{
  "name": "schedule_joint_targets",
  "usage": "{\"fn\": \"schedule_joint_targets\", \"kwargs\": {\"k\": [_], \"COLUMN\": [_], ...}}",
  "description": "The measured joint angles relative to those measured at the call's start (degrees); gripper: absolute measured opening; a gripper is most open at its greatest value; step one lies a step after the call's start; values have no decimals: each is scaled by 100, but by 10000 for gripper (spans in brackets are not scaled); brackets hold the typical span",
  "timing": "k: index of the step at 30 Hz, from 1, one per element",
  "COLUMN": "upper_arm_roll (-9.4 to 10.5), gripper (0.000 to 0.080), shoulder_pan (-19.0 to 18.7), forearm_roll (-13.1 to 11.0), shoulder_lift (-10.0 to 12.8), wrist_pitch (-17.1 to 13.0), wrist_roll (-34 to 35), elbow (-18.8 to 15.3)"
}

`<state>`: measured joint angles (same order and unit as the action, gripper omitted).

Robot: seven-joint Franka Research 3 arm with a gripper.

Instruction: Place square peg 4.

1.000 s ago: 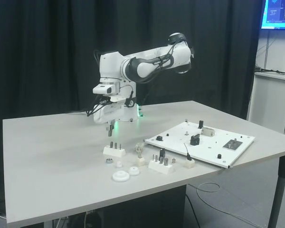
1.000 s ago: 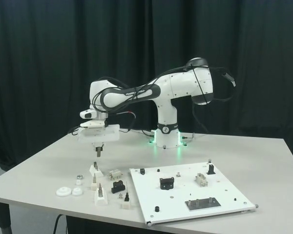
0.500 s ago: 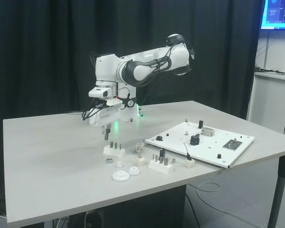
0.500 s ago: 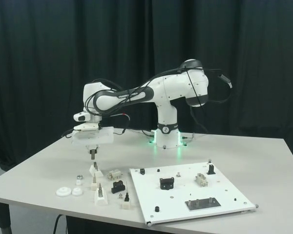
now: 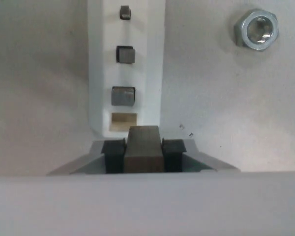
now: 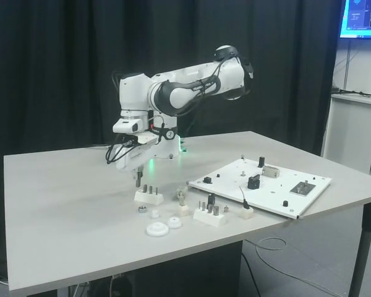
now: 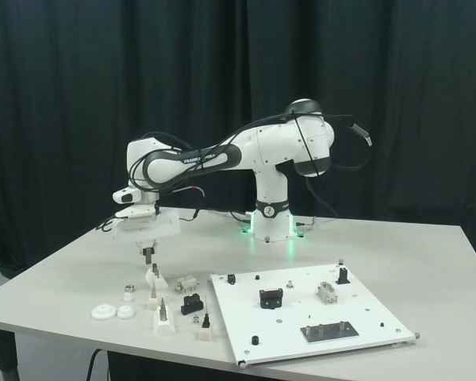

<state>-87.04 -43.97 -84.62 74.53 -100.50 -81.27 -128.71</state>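
The square peg [image 5: 144,147] is sitting clamped between the two black fingers [image 5: 113,153] of the gripper [image 5: 144,156], its squared end projecting past the fingertips and hanging above the white peg holder [image 5: 151,73] rather than resting in it. In the wrist view the peg's end is lying just beside an empty square socket [image 5: 124,121] at the near end of the holder; three further sockets in the same row are each carrying a smaller peg [image 5: 123,95]. A hex nut [image 5: 255,29] is lying on the grey table [image 5: 221,98] well apart from the holder. In the first room view the gripper [image 6: 138,178] is pointing straight down with the peg over the end of the holder [image 6: 148,196], which is standing on the table [image 6: 68,204] near two white gears [image 6: 156,230] and a second white block [image 6: 210,216] bearing upright parts. A white assembly board [image 6: 260,185] is lying flat on the table to the side, carrying several black fixtures and a grey plate [image 6: 302,188]. In the second room view the white arm [image 7: 222,159] is reaching out from its base, where a green light [image 7: 248,230] is glowing, and holding the gripper [image 7: 148,255] just above the holder [image 7: 155,279].
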Motion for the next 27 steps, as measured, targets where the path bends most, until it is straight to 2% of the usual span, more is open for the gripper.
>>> {"fn": "schedule_joint_targets", "kwargs": {"k": [15,27], "upper_arm_roll": [59,56], "gripper": [154,154], "shoulder_pan": [150,161], "forearm_roll": [108,190], "shoulder_lift": [0,0], "wrist_pitch": [345,469], "wrist_roll": [-98,-100], "elbow": [113,113]}}
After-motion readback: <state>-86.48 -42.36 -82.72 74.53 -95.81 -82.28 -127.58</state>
